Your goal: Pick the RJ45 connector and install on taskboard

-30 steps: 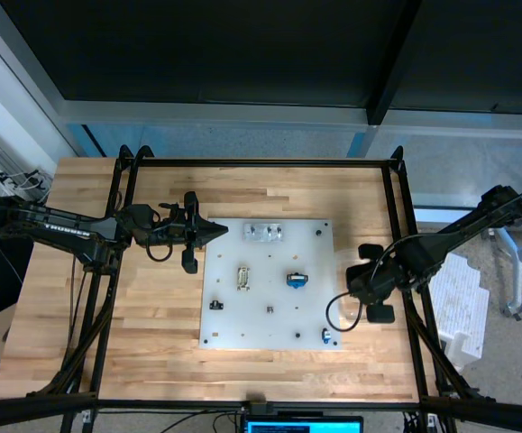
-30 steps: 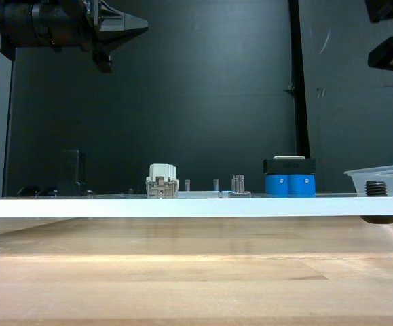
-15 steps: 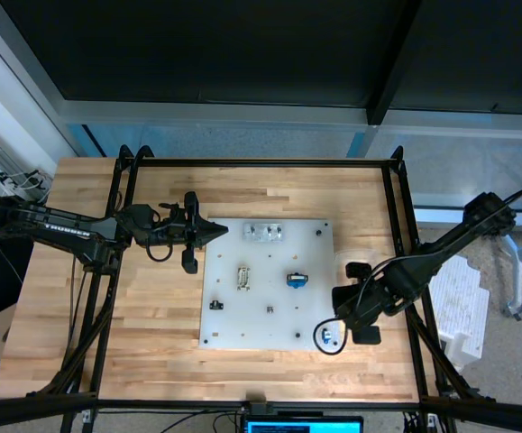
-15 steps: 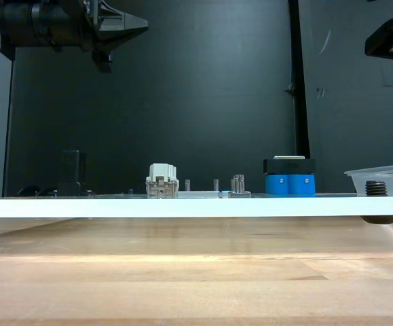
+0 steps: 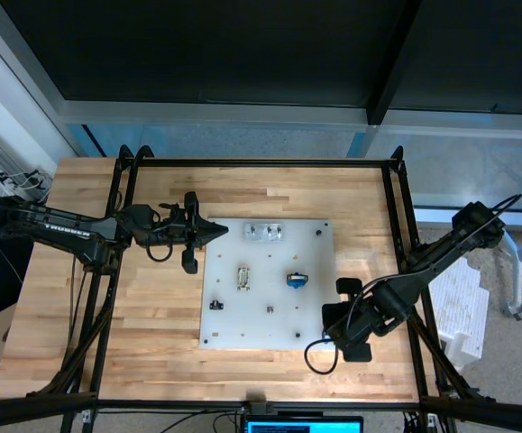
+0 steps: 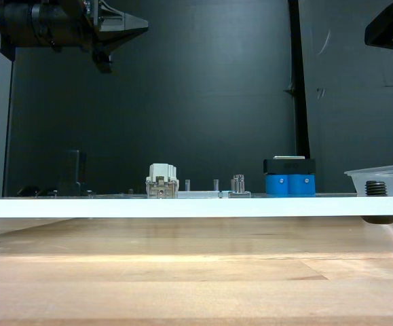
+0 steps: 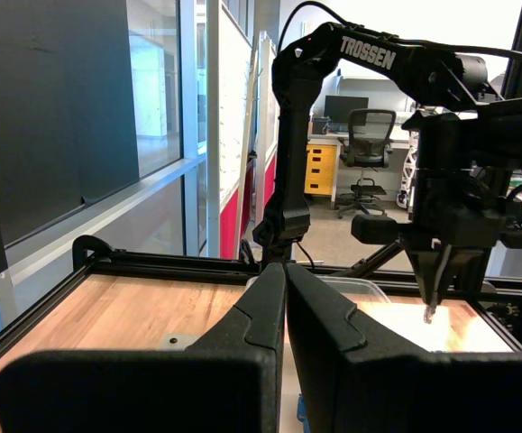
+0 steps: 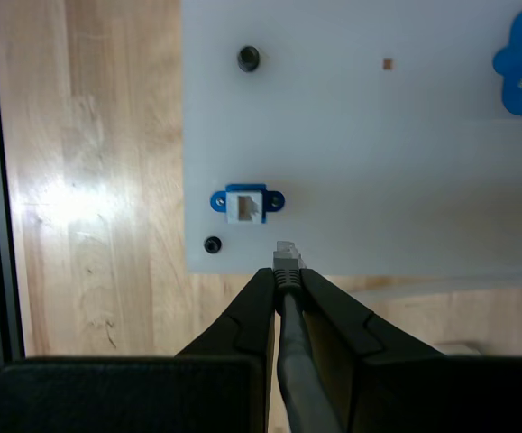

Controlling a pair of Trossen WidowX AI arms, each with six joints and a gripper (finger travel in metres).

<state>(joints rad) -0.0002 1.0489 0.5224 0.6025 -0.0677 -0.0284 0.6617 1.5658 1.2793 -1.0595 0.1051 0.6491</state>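
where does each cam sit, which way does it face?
High: above the near edge, looking down at the taskboard; both arms, left gripper by its far-left corner, right gripper over its near-right corner.
Low: table-top height, level across the taskboard; left gripper overhead, a bit of the right arm.
Left wrist: along its shut gripper toward the right arm.
Right wrist: down along its gripper, shut on the RJ45 connector, at a blue socket.
Shared: both wrist views show the right gripper.
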